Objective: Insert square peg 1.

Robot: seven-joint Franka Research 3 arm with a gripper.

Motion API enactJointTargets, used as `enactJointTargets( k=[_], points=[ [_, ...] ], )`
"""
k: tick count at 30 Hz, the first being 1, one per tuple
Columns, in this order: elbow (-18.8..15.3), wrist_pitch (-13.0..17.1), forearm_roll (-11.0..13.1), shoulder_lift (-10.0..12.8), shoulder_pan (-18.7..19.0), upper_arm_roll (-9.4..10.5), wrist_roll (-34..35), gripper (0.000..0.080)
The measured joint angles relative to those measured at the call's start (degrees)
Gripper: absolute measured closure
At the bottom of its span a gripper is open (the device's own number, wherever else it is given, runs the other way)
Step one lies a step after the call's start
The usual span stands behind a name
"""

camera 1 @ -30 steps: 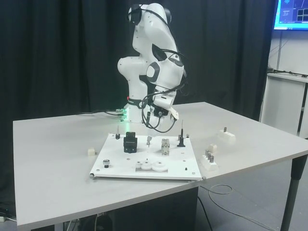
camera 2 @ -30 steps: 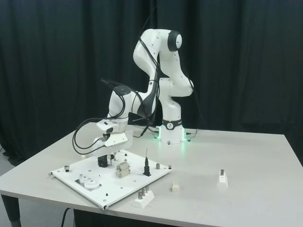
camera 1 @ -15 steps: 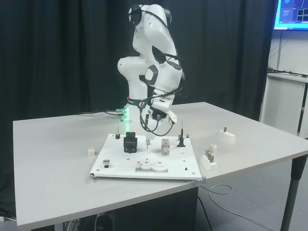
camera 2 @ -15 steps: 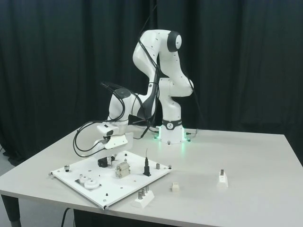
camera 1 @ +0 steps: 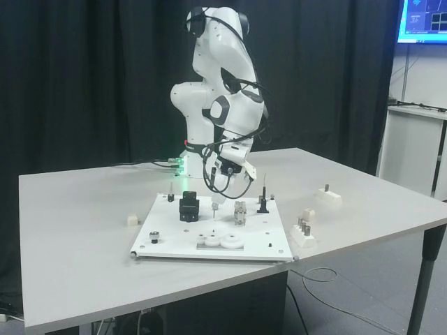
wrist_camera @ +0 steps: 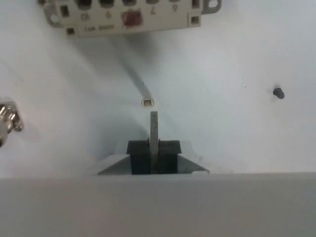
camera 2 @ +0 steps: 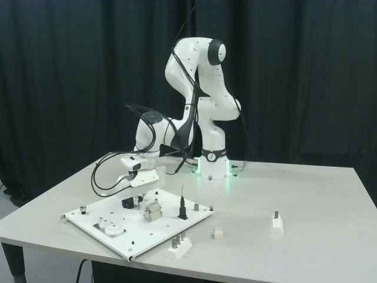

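My gripper (wrist_camera: 154, 157) is shut on a thin grey square peg (wrist_camera: 154, 129), which points down from between the black finger pads. In the wrist view a small square hole (wrist_camera: 147, 102) in the white board (wrist_camera: 222, 64) lies just past the peg's tip, a little to one side. From the room, the gripper (camera 1: 215, 197) hangs low over the middle of the board (camera 1: 174, 230), between the black block (camera 1: 188, 208) and the grey connector part (camera 1: 240, 213). The second room view has the gripper (camera 2: 139, 190) above the board (camera 2: 88, 221); the peg is too small to make out there.
The board also bears white gears (camera 1: 218, 241), a black upright post (camera 1: 263, 202) and a small black screw (wrist_camera: 279, 93). Off the board stand a white peg holder (camera 1: 303, 234), a small white cube (camera 1: 131, 220) and a white block (camera 1: 328, 197).
The arm has swung the gripper across the board from near the black post toward its middle and lowered it, the peg still in its grip.
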Motion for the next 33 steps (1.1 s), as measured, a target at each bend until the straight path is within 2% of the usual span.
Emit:
enactJointTargets(
  k=[33],
  points=[
    [-1.13, 2.09, 0.38, 0.01, 0.0, 0.0, 0.71, 0.0771]
  ],
)
